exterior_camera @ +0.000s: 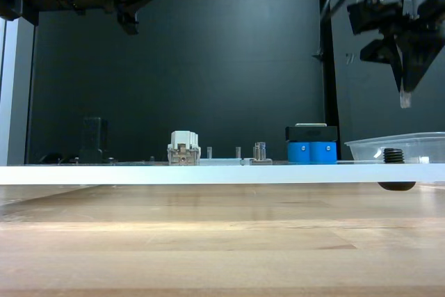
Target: Pick the RJ45 connector and install on taskboard
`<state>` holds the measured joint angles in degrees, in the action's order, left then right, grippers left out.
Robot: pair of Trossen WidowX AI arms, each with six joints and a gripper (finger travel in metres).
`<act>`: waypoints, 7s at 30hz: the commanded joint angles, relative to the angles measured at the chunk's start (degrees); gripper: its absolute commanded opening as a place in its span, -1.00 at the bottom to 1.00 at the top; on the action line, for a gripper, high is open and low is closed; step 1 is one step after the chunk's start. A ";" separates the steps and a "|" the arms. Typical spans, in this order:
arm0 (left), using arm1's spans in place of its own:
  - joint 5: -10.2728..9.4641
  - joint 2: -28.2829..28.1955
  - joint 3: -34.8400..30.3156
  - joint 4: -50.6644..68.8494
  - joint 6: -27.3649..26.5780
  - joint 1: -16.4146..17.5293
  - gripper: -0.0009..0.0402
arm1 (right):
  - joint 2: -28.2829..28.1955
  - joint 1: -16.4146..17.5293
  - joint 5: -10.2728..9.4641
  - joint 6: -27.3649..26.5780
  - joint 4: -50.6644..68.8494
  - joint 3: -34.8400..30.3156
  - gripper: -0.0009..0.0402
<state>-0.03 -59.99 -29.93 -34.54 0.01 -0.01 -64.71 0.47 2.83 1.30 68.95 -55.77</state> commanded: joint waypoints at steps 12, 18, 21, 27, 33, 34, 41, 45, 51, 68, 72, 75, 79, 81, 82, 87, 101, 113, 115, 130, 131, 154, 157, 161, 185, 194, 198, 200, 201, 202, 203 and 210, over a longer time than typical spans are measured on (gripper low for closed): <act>0.02 0.00 -0.02 0.00 0.00 0.00 -0.96 | -0.72 8.70 0.15 7.74 0.81 -3.45 -0.95; 0.02 -0.02 -0.02 0.00 0.00 0.00 -0.96 | -2.43 13.77 0.85 11.30 -0.72 -3.69 -0.95; 0.02 -0.02 -0.02 0.00 0.00 0.00 -0.96 | -3.78 16.70 0.68 13.51 -1.44 -3.69 -0.95; 0.02 -0.02 -0.02 0.00 0.00 0.02 -0.96 | -7.41 22.23 0.66 20.24 -4.52 -3.69 -0.95; 0.02 0.00 -0.02 0.00 0.00 0.02 -0.96 | -10.99 26.77 0.68 26.82 -7.78 -3.69 -0.95; 0.02 0.00 -0.02 0.00 0.00 0.00 -0.96 | -11.50 27.54 0.70 27.34 -8.07 -3.69 -0.95; 0.02 -0.02 -0.02 0.00 0.00 0.00 -0.96 | -15.78 31.19 2.12 31.34 -8.79 -6.45 -0.95; 0.02 -0.02 -0.02 0.00 0.00 0.00 -0.96 | -18.51 32.15 2.16 31.50 -8.74 -9.27 -0.95; 0.02 -0.02 -0.02 0.00 0.00 0.00 -0.96 | -22.64 33.24 2.19 31.63 -8.33 -13.22 -0.95; 0.02 -0.02 -0.02 0.00 0.00 0.00 -0.96 | -30.71 34.60 2.16 32.85 -8.20 -19.87 -0.95; 0.00 -0.02 -0.02 0.00 0.00 0.02 -0.96 | -31.76 34.71 2.14 32.85 -8.41 -20.57 -0.95; 0.02 -0.02 -0.02 0.00 0.00 0.02 -0.96 | -32.39 34.80 2.10 32.92 -8.90 -20.55 -0.95; 0.02 0.00 -0.02 0.00 0.00 0.00 -0.96 | -33.24 34.95 1.64 33.09 -10.12 -20.55 -0.95; 0.02 0.00 -0.02 0.00 0.00 0.02 -0.96 | -33.55 35.06 1.64 33.51 -10.19 -20.55 -0.95; 0.02 -0.02 -0.02 0.00 0.00 0.00 -0.96 | -33.83 35.17 1.64 33.64 -10.25 -20.55 -0.95; 0.02 -0.02 -0.02 0.00 0.00 0.00 -0.96 | -34.34 35.34 1.64 33.83 -10.21 -20.55 -0.95; 0.00 -0.02 -0.02 0.00 0.00 0.00 -0.96 | -34.34 35.82 1.66 34.07 -10.12 -20.55 -0.95; 0.02 0.00 -0.02 0.00 0.00 0.00 -0.96 | -34.34 36.20 1.68 34.25 -10.19 -20.06 -0.95; 0.02 0.00 -0.02 0.00 0.00 0.02 -0.96 | -34.34 36.22 1.70 34.25 -10.27 -19.89 -0.95; 0.02 -0.02 -0.02 -0.02 0.00 0.00 -0.96 | -34.25 36.13 1.73 33.81 -11.41 -18.78 -0.95; 0.02 -0.02 -0.02 0.00 0.00 0.02 -0.96 | -34.25 36.13 1.73 33.81 -11.41 -18.78 -0.95; 0.02 -0.02 -0.02 0.00 0.00 0.00 -0.96 | -36.13 36.17 2.14 33.83 -13.16 -17.40 -0.95; 0.02 -0.02 -0.02 0.00 0.00 0.00 -0.96 | -36.13 36.22 2.14 33.83 -13.20 -17.07 -0.95; 0.02 -0.02 -0.02 0.00 0.00 0.02 -0.96 | -36.13 36.24 2.14 33.81 -13.84 -16.26 -0.95; 0.02 -0.02 -0.02 0.00 0.00 0.02 -0.96 | -35.54 36.33 2.12 33.79 -14.01 -17.14 -0.76; 0.02 -0.02 -0.02 0.00 0.00 0.00 -0.96 | -34.93 36.33 2.12 34.03 -14.01 -17.68 -0.47; 0.02 -0.02 -0.02 0.00 0.00 0.02 -0.96 | -34.32 36.30 2.14 34.01 -13.97 -17.94 -0.31; 0.02 -0.02 -0.02 0.00 0.00 0.00 -0.96 | -33.97 36.30 2.16 34.03 -13.70 -18.21 -0.23; 0.02 -0.02 -0.02 0.00 0.00 0.00 -0.96 | -33.79 36.33 2.16 33.99 -13.31 -18.45 -0.20; 0.02 -0.02 -0.02 0.00 0.00 0.00 -0.96 | -33.68 36.30 2.19 33.97 -12.72 -18.73 -0.16; 0.02 -0.02 -0.02 0.00 0.00 0.02 -0.96 | -33.57 36.30 2.19 33.79 -12.24 -19.04 -0.13; 0.00 0.00 -0.02 0.00 0.00 0.00 -0.96 | -31.82 36.33 2.14 32.83 -10.34 -21.11 -0.04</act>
<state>-0.01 -59.99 -29.93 -34.52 0.01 -0.01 -97.14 36.80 4.91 34.57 58.26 -76.36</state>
